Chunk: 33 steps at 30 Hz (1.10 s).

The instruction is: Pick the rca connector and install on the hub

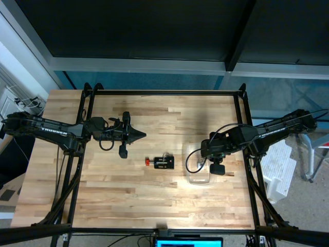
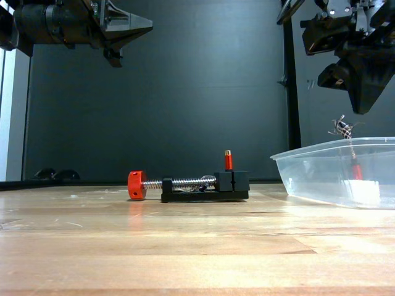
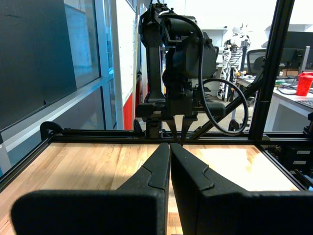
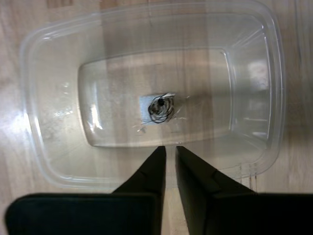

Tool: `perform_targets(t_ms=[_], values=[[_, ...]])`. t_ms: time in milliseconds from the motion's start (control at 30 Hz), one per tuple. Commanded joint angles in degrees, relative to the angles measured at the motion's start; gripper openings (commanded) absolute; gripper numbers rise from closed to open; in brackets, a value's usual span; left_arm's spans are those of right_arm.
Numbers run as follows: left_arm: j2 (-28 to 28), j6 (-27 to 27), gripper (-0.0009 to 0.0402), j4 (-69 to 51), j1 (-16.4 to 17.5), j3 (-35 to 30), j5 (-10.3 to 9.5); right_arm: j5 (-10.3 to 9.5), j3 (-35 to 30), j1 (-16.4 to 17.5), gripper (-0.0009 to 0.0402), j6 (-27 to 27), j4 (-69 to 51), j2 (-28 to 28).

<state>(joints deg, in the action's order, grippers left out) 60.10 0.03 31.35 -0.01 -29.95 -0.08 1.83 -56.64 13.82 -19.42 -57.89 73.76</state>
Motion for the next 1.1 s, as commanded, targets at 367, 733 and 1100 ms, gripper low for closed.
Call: perform_targets(t_ms=[367, 733, 1100], values=[[0.0, 0.0, 0.0000, 0.0, 0.0, 0.0, 0.02, 0.11, 0.0, 0.4, 0.0205, -2.9, 0.6, 4.5], [0.0, 0.0, 0.0000, 0.0, 0.0, 0.0, 0.02, 0.02, 0.0, 0.6, 0.0210, -2.6, 2.1, 6.6], [0.0, 0.0, 0.0000, 0.0, 0.0, 0.0, 0.02, 0.17, 0.1, 1.4, 0.0209, -2.4, 4.0, 8.4]])
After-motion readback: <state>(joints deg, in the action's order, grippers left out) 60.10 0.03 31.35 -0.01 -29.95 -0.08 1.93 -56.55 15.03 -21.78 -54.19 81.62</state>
